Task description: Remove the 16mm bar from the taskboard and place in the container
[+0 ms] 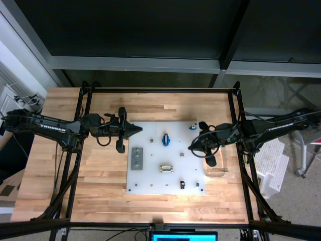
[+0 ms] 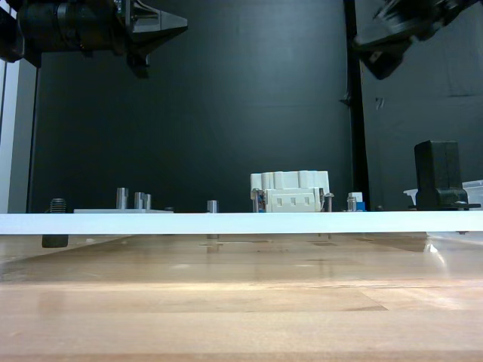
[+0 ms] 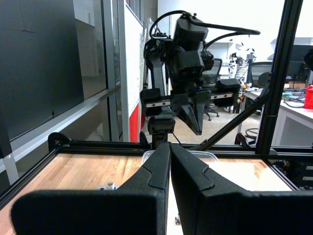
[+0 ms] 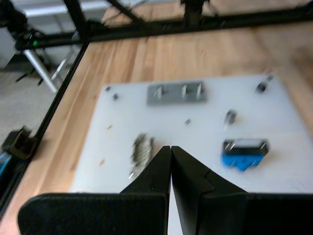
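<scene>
The right hand [image 1: 191, 147] hangs high over the right edge of the taskboard [image 1: 150, 176], near the far-left corner of the container [image 1: 218, 175]. Its fingers are pressed together with nothing between them. The right wrist view looks down past those fingertips onto the board. The left hand [image 1: 140, 130] hovers just as high over the board's far-left part, fingers likewise pressed together and empty, and it looks parked.

The container sits on the tabletop [image 1: 90, 191] right against, or just beside, the board's right edge. Inside it, near its right wall, lies a small grey sliver [image 1: 224, 169]. It is too small to identify, but it may well be the 16mm bar.

If it is, the task is all but done: the bar is off the board and in the tub, and only the right arm's retreat is left. If the sliver is merely a glint in the plastic, the bar is among the short pegs standing near the grey metal block [image 1: 137, 158] and the blue knob [image 1: 166, 139]. I cannot tell which peg it would be. In that case the reach, grasp, lift and drop all remain.
</scene>
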You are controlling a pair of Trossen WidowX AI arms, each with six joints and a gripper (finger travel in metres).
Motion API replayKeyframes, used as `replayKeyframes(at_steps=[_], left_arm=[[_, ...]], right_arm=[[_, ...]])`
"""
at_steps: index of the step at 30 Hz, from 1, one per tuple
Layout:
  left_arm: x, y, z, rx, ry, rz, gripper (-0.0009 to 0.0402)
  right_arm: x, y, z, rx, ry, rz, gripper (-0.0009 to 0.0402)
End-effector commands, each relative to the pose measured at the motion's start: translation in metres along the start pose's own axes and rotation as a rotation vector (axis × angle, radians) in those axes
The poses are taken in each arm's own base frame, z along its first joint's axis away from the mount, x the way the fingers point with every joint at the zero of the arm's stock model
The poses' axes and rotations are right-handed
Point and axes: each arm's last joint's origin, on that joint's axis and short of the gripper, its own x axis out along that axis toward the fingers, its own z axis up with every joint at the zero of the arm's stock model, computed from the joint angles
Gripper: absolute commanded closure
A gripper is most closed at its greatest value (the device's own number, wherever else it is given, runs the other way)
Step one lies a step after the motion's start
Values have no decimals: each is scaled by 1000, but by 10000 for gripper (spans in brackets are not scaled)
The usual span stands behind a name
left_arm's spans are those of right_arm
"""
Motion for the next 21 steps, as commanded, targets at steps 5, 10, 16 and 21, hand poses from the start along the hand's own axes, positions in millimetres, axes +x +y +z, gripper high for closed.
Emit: replayKeyframes(at_steps=[5,10,16,21], left_arm=[[0,0,0,0,0,0,393],[0,0,0,0,0,0,393],[0,0,0,0,0,0,393],[0,0,0,0,0,0,393]], right_arm=[[-4,22,-10,7,79,-10,350],[6,35,-17,39,180,-5,290],[26,50,-20,46,357,-40,217],[43,66,-17,14,517,-69,165]])
